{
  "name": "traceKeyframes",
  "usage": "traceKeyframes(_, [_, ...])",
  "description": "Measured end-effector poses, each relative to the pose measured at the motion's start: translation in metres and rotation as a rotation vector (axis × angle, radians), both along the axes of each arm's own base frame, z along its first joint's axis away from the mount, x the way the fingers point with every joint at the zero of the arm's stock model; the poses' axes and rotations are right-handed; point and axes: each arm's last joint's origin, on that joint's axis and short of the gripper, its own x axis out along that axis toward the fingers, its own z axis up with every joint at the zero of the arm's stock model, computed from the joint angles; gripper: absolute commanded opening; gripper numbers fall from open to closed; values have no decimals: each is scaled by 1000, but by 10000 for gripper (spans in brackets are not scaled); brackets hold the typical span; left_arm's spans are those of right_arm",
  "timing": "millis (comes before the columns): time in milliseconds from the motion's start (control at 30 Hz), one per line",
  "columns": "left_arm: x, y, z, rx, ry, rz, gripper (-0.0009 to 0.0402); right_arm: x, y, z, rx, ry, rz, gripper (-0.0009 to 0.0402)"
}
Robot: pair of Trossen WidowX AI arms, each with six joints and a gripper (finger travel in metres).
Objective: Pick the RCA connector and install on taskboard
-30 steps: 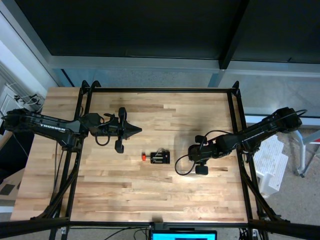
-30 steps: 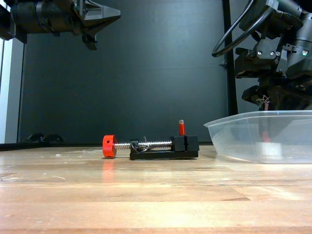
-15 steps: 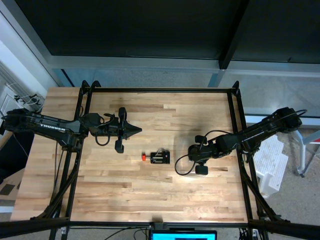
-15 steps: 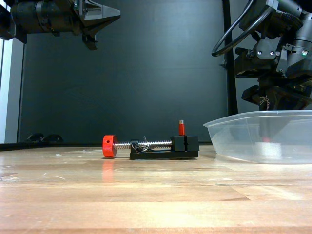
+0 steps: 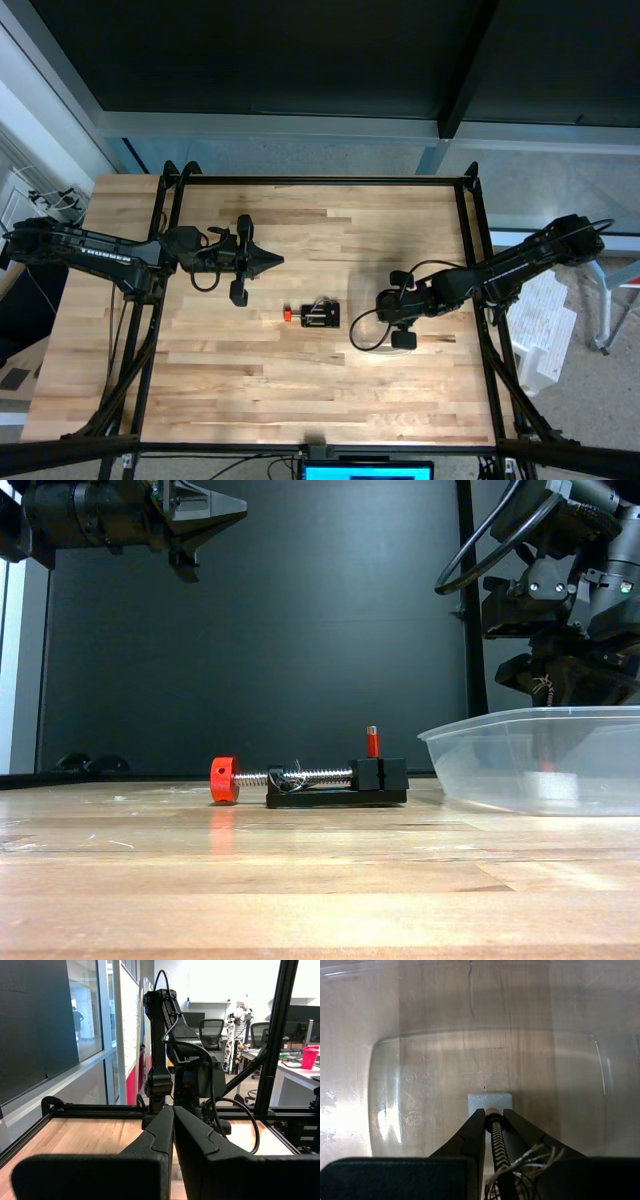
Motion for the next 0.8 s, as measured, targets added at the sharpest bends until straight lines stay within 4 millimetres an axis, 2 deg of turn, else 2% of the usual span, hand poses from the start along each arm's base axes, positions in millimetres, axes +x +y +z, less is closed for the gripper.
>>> traceKeyframes(267, [0, 0, 0, 0, 0, 0, 0, 0, 0, 17, 1, -7, 2, 2])
traceKeyframes(667, [0, 0, 0, 0, 0, 0, 0, -2, -1, 62, -1, -7, 5, 2])
traceKeyframes(800, [0, 0, 0, 0, 0, 0, 0, -1, -1, 72, -2, -9, 8, 2])
